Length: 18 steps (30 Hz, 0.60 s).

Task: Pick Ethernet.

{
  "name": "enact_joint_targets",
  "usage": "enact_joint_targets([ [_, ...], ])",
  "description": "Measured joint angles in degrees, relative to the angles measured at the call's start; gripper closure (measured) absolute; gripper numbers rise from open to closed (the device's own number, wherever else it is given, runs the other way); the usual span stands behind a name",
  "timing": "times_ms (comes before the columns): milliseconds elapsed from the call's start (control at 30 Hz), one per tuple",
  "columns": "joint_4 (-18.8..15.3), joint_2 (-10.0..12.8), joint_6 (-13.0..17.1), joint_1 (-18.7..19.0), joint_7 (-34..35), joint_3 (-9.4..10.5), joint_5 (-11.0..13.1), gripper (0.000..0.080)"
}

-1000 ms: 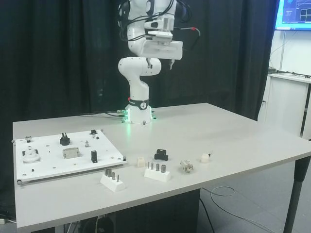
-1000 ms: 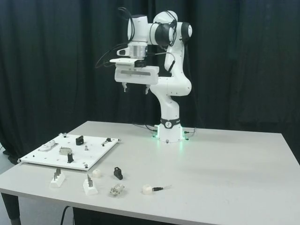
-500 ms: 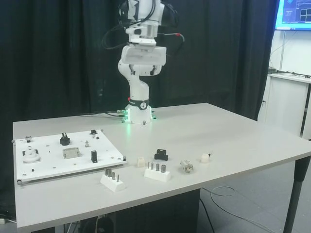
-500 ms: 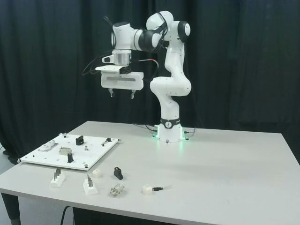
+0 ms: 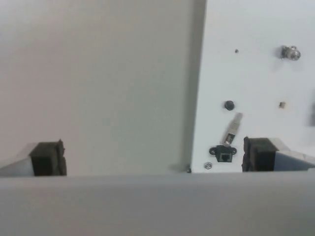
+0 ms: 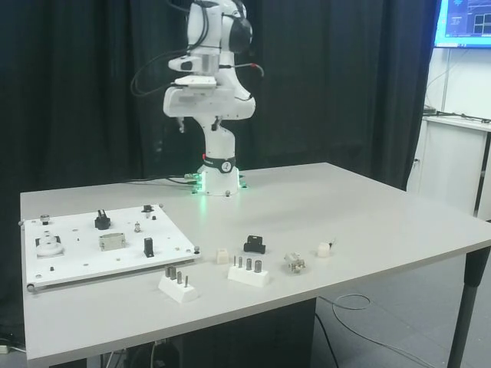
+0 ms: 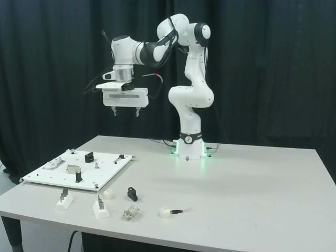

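Note:
My gripper (image 7: 125, 112) hangs high above the table, open and holding nothing, over the stretch between the robot base and the white board (image 7: 107, 170). From the wrist, its black fingertips (image 5: 47, 158) stand far apart, with grey table between them and the board's edge (image 5: 199, 98) under one finger. On that board corner sits a small black Ethernet-type socket (image 5: 222, 154) with a slim grey plug piece (image 5: 232, 130) beside it. The same corner part (image 6: 147, 208) shows small in the first room view, far below the gripper (image 6: 199, 124).
The board (image 6: 77, 261) also carries a black block (image 6: 102, 221), a grey metal box (image 6: 112, 241) and a white disc (image 6: 49, 247). Near the table's front lie two white pin holders (image 6: 248, 270), a black bracket (image 6: 255, 244), a metal connector (image 6: 294, 263) and small white pieces (image 6: 324, 249).
The arm has swung round from above its base towards the board side, carrying the gripper sideways and a little lower. Nothing on the table has moved.

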Motion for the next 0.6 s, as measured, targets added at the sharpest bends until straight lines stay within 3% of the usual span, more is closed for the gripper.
enact_joint_targets([
  [600,-4.2,2.1,6.7,-3.0,-9.2,-7.61,-1.0,0.0003],
])
